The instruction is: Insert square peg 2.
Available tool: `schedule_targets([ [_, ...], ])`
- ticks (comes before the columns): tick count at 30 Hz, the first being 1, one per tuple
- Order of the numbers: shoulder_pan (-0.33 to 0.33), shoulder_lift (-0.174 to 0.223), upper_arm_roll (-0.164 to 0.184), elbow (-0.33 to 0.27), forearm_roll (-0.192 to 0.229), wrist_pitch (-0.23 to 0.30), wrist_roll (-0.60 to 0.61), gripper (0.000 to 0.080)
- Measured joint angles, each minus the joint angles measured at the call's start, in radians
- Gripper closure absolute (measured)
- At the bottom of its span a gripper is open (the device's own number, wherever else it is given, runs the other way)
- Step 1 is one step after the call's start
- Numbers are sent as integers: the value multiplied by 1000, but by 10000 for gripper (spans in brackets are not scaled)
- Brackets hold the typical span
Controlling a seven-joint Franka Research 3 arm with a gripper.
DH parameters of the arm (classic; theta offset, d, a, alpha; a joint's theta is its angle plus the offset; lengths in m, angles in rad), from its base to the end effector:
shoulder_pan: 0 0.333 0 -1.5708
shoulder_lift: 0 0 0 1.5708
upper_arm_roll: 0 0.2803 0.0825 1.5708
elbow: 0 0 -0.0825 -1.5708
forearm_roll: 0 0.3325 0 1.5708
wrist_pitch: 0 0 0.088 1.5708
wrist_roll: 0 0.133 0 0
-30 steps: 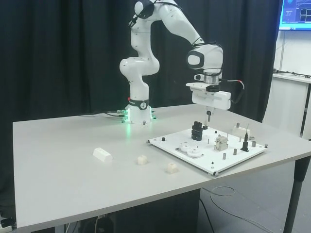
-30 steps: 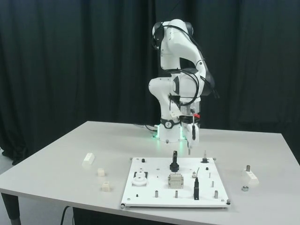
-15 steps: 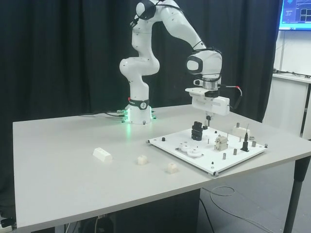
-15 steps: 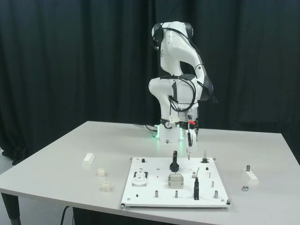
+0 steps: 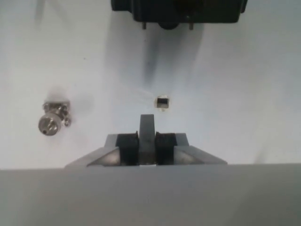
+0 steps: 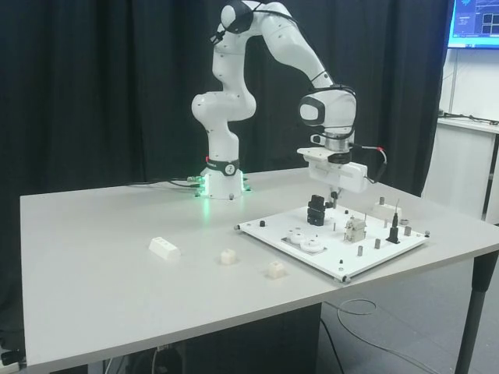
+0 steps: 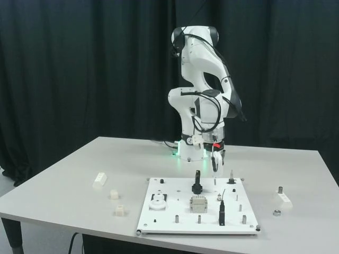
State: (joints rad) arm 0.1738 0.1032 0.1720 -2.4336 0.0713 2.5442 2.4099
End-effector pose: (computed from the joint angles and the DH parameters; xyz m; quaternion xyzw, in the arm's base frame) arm 0.4295 0.1561 0.2451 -0.4870 0.8729 0.0276 0.0097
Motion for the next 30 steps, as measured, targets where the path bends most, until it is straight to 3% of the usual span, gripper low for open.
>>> schedule_targets([
  [5, 14, 8, -11, -3, 0, 3, 0, 731],
  [13, 69, 23, -64, -6, 0, 13, 0, 731],
  [20, 146, 37, -137, -7, 4, 25, 0, 731],
  [30, 286, 55, -269, -7, 29, 41, -6, 731],
])
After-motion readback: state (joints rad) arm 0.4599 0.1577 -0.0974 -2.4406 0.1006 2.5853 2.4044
